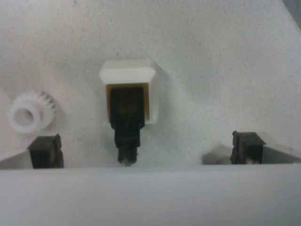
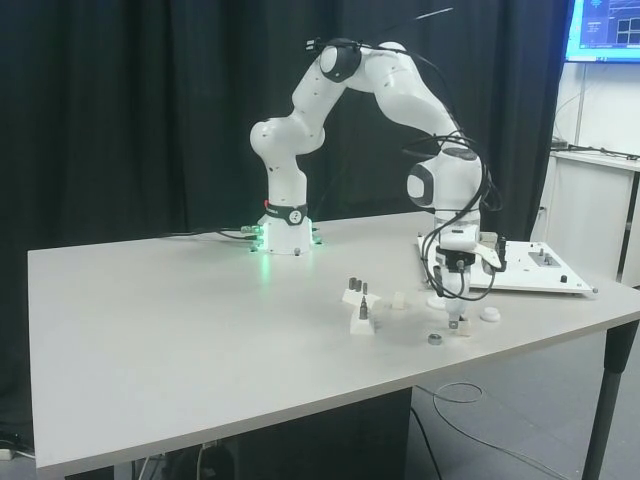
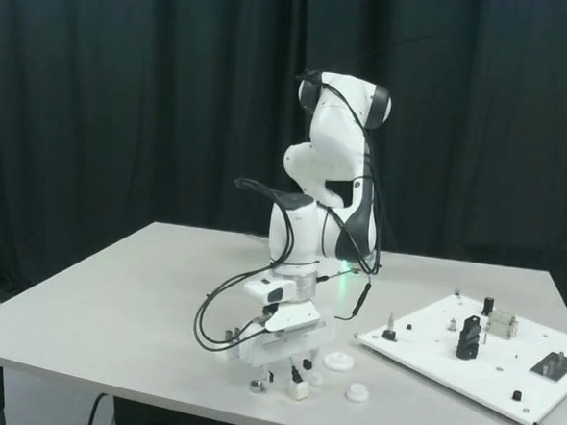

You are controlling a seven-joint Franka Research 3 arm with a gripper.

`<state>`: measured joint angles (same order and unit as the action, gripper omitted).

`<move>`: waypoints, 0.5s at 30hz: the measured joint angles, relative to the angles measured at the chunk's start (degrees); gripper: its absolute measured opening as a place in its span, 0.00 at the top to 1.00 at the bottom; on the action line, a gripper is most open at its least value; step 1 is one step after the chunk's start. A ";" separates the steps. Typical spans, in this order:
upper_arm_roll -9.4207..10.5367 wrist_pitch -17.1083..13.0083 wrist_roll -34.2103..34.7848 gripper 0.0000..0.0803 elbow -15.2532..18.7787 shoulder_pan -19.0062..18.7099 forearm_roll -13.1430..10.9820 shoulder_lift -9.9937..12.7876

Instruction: Pick USB.

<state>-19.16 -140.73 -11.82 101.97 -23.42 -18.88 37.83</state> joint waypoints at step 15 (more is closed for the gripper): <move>0.19 0.64 0.00 0.37 -0.45 0.00 -0.08 0.01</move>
<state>-18.97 -140.09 -11.82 101.52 -23.41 -18.96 37.84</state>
